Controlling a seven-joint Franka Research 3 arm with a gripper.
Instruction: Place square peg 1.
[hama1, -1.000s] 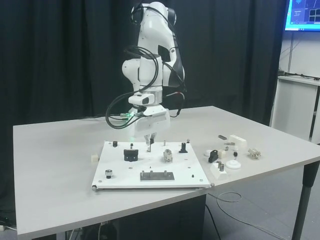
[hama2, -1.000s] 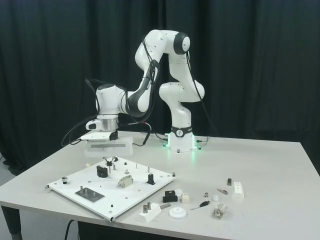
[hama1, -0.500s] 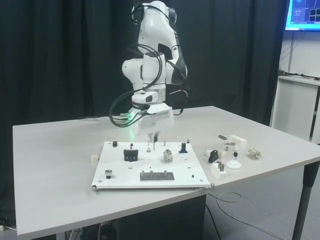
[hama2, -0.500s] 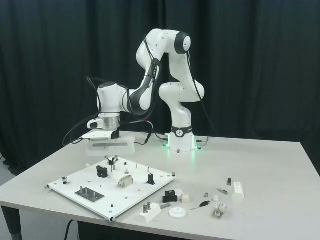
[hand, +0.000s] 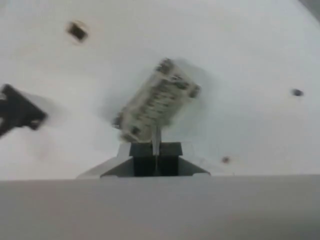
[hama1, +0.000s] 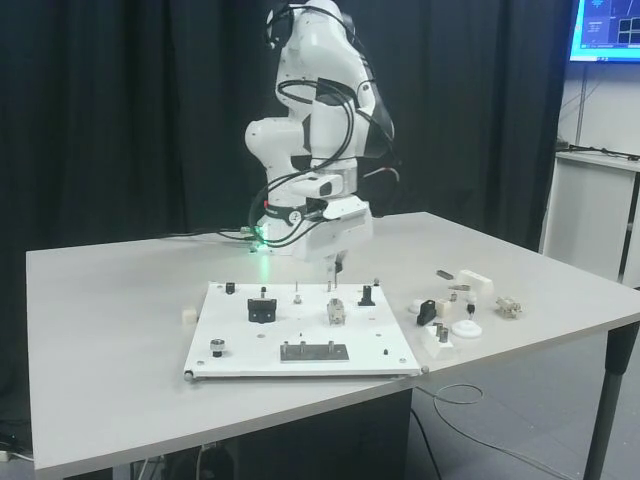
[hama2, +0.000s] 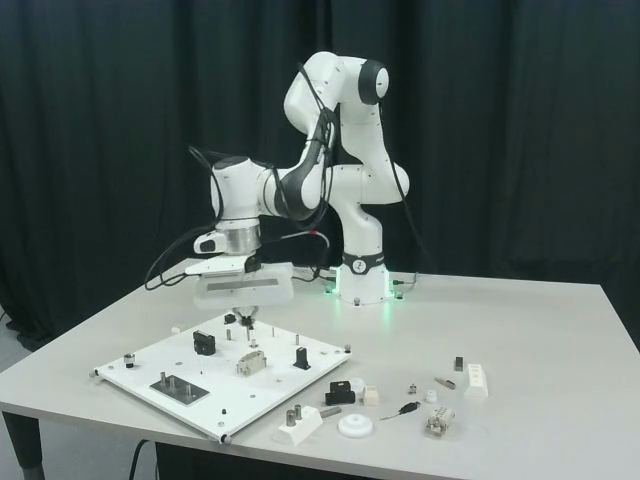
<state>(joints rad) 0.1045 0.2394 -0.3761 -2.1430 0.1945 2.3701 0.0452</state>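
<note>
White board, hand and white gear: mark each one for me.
White board (hama1: 240, 340), first room view, bare front-left surface.
Hand (hama2: 246, 320), second room view, between the fingertips.
White gear (hama2: 354, 425), second room view, top face.

White arm (hama2: 335, 110), white board (hama2: 150, 362) on the grey counter (hama2: 540, 330), black curtain (hama2: 520, 130) behind, green light (hama1: 262, 235) by the wrist

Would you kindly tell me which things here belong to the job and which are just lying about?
Job: gripper, square peg held in it, white board.
Lying about: connector block, black bracket, white gear, loose small parts on the grey table.
</note>
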